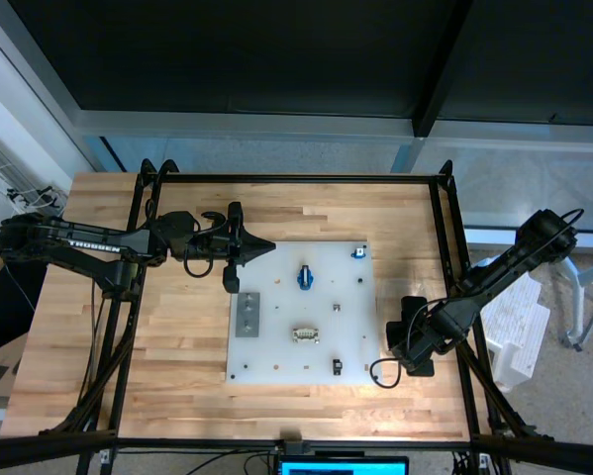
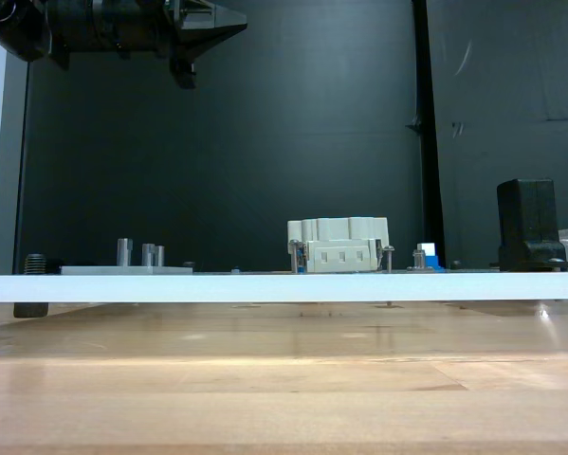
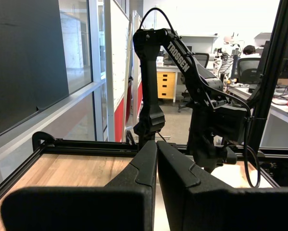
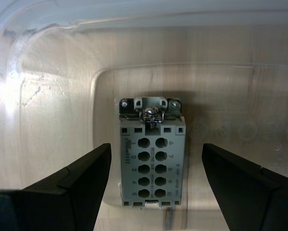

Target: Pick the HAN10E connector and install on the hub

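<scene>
High view: the black left tool (image 1: 261,247) hovers by the far-left corner of the white square plate (image 1: 276,297). The black right tool (image 1: 412,341) sits low, just off the plate's right edge. Low view: the beige-grey socket hub (image 2: 338,248) stands on the plate. Left wrist: left tool (image 3: 156,144) clenched, empty. Right wrist: right tool (image 4: 156,144) spread wide, straddling the light-grey plastic HAN10E connector (image 4: 152,156), which lies flat in a clear tray (image 4: 52,72). It's likely light, rigid and slick, so pinch its long sides.
</scene>
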Tool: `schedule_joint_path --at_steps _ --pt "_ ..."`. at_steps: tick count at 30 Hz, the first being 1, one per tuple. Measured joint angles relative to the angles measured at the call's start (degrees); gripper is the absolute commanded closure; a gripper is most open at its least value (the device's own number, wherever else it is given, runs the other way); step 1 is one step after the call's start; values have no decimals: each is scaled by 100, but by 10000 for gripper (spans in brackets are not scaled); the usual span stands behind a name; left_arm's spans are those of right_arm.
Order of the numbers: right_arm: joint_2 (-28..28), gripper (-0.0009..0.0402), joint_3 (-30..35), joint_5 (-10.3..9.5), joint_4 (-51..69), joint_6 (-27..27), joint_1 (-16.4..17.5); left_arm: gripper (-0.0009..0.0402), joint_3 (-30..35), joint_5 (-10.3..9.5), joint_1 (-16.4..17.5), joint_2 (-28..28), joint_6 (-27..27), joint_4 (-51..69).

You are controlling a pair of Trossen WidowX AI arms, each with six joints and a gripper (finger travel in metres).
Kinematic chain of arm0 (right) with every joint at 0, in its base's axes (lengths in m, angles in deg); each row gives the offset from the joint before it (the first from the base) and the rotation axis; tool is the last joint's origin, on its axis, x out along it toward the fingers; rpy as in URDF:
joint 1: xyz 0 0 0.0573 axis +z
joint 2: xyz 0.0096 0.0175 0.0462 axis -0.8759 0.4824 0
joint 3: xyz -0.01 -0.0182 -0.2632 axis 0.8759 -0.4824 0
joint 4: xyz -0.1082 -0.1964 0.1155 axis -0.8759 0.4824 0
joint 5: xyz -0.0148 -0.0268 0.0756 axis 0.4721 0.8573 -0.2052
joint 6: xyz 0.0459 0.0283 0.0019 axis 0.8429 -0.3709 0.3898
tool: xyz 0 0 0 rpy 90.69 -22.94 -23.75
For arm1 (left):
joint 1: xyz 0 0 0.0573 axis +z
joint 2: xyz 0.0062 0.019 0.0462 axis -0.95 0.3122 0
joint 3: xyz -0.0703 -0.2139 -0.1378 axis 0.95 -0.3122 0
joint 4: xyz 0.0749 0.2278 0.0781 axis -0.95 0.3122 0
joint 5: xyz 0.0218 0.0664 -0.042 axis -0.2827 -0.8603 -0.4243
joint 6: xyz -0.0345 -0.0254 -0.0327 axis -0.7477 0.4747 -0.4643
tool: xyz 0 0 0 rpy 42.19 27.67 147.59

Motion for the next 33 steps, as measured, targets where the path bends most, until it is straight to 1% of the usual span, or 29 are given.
schedule_joint_path --at_steps 8,11,14,26,29,33 --pt "0 131 -4 2 -63 -4 0 393 0 0 0 0 0 -2" --pt "0 140 -9 4 -68 -4 0 393 0 -2 0 0 0 -2" --pt "0 163 -9 4 -70 -4 0 393 0 0 0 2 0 -2" --pt "-39 292 -9 7 -70 -9 0 393 0 0 0 2 0 -2" --pt "-74 317 -9 7 -66 -9 0 393 -2 0 0 0 0 0" --pt "-214 339 -9 7 -4 -28 -2 393 0 0 0 0 0 0"
